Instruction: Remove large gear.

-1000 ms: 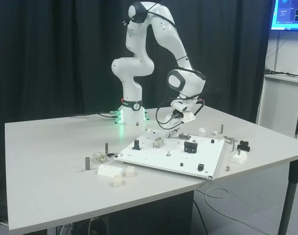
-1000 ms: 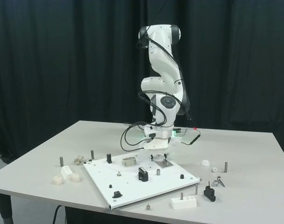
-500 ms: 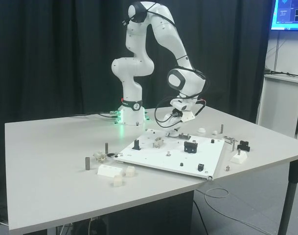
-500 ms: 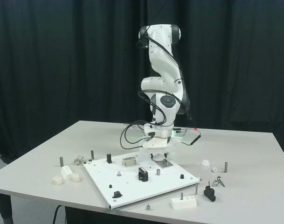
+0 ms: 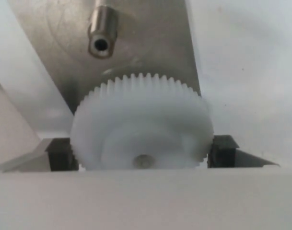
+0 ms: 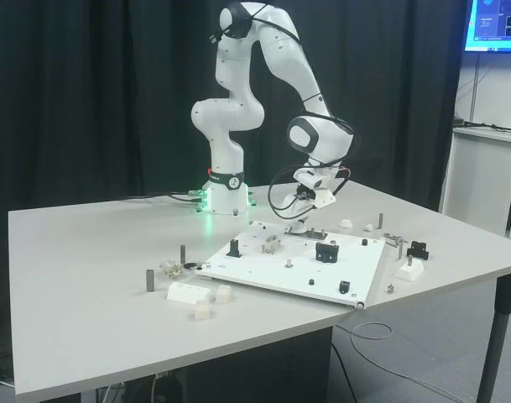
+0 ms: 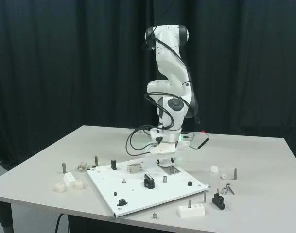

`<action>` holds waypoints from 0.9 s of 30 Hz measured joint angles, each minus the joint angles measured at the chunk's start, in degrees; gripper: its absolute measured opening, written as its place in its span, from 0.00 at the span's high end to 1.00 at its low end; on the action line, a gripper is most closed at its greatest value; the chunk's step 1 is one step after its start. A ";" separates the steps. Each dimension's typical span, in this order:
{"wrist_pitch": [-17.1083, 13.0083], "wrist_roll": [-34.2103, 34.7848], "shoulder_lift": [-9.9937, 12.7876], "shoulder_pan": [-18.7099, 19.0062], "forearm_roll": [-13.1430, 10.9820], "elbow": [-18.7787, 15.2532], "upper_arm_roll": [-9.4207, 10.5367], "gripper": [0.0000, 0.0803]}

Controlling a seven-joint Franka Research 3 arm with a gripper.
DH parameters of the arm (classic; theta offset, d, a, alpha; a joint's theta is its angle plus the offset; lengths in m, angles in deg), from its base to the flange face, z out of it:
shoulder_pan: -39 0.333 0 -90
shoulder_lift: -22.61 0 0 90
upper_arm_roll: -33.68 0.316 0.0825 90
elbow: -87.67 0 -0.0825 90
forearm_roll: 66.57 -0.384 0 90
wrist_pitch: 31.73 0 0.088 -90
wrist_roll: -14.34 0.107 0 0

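Wrist view: the white gear (image 5: 142, 125) sits between the two black fingers (image 5: 58, 154), which are clamped on its toothed rim, one at each side. Beyond the gear is a grey plate (image 5: 136, 43) with a metal peg (image 5: 102, 29) standing on it.

First room view: the gripper (image 6: 303, 220) hangs just above the far edge of the white board (image 6: 293, 264) on the table (image 6: 87, 277).

Second room view: the gear (image 7: 164, 161) is held just over the plate (image 7: 172, 169), apart from it.
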 joint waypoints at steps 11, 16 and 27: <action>0.44 2.81 -0.27 -0.02 -0.22 0.05 -0.04 0.26; 0.52 3.26 -0.31 0.01 -0.31 0.06 -0.04 0.26; 0.75 0.60 -0.49 0.06 -0.27 0.12 -0.03 0.26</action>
